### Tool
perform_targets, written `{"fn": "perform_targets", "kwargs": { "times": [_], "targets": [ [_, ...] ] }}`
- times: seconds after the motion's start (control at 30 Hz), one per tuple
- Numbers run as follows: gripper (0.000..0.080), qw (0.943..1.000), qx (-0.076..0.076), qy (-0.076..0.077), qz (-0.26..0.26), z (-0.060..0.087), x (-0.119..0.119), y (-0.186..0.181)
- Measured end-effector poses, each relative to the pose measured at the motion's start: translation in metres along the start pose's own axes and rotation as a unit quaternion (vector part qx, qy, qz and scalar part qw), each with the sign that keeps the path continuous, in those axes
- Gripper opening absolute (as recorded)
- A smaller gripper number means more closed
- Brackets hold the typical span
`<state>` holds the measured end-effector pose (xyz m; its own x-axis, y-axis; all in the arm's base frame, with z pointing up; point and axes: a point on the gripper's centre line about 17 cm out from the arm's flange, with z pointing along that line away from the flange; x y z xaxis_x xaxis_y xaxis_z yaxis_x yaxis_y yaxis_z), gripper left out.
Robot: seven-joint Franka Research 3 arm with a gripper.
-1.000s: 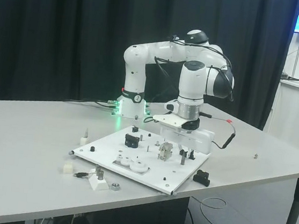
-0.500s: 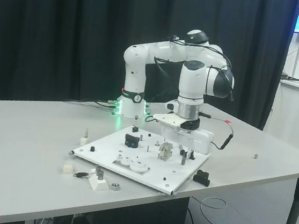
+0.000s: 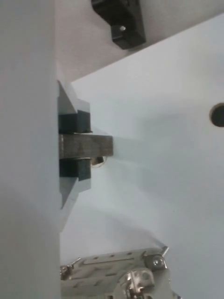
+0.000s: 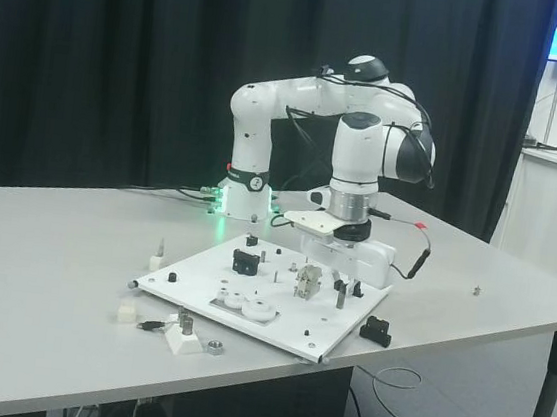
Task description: Insert square peg 3.
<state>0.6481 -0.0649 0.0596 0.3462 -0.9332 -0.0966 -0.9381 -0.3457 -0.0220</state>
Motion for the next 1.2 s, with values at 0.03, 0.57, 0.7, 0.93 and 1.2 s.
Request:
{"fn": "perform_targets", "kwargs": {
  "times": [0.03,0.57,0.7,0.93,1.2],
  "targets": [
    [0.0110,1.0000,0.000,0.000,-0.001,0.000,0.000,0.000],
    [0.0110,0.9992,-0.010,-0.010,-0.038,0.001,-0.011,0.003],
    [0.0110,0.9990,-0.014,-0.011,-0.042,0.002,-0.014,0.004],
    [0.0110,0.9980,-0.021,-0.007,-0.060,0.002,-0.015,0.006],
    [0.0110,0.9973,-0.027,0.001,-0.068,0.002,-0.014,0.007]
  ]
}}
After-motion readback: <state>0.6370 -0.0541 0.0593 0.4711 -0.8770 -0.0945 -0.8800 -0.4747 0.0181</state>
